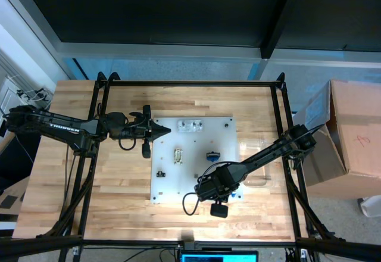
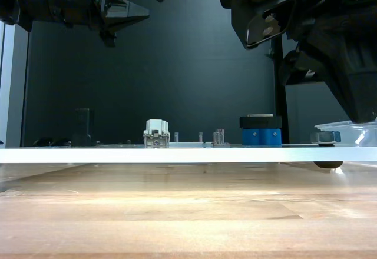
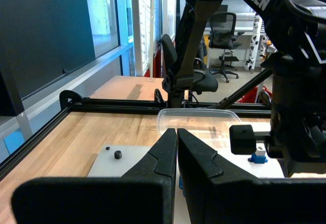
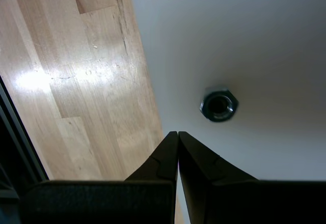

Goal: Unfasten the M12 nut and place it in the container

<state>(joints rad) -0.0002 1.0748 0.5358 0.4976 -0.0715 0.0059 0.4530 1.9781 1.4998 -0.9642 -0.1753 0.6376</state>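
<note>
In the right wrist view the silver M12 nut [image 4: 219,104] sits flat on the white board [image 4: 265,40], its bore dark. My right gripper [image 4: 178,134] hangs above and beside it, shut on nothing. In the low view the nut [image 2: 326,136] stands at the board's right end in front of the clear container [image 2: 350,128]. No stud ribs show, so I cannot tell whether it is on its stud or loose. The high view hides the nut under my right gripper [image 1: 229,192]. Nothing shows inside the container [image 1: 262,168]. My left gripper [image 1: 166,131] hovers shut over the board's far left edge.
A grey connector [image 2: 156,134], small pins and a blue-and-black part [image 2: 260,132] stand on the board [image 1: 190,172]. A black frame [image 1: 190,84] rings the wooden table. A cardboard box [image 1: 351,137] sits off the table's right side.
</note>
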